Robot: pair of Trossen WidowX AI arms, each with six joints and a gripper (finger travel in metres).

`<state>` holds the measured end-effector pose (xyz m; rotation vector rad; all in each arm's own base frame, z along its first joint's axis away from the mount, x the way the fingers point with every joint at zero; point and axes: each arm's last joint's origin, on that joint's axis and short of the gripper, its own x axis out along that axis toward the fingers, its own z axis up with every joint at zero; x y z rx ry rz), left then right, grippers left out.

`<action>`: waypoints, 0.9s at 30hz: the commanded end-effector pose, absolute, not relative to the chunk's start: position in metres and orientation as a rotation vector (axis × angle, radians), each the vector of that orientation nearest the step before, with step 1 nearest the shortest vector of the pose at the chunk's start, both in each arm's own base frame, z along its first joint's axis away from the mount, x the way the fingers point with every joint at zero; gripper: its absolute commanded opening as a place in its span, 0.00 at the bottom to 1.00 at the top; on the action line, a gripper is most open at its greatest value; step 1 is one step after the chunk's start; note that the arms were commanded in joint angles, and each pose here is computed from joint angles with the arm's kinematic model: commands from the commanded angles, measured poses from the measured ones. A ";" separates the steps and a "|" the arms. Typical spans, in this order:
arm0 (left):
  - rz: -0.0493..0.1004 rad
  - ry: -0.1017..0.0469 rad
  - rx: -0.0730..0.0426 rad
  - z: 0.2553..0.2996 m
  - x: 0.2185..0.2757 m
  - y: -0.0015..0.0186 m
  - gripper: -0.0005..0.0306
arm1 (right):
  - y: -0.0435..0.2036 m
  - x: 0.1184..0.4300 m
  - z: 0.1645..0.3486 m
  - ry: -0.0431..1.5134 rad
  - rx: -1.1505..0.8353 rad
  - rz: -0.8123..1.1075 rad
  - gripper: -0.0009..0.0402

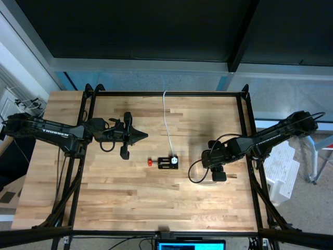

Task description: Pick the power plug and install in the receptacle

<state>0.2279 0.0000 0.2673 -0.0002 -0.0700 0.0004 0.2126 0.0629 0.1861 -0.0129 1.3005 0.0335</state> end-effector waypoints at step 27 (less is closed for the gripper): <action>0.001 -0.070 0.000 0.2673 0.2279 0.0001 0.02 | 0.062 0.213 0.187 1.291 -0.029 0.012 0.02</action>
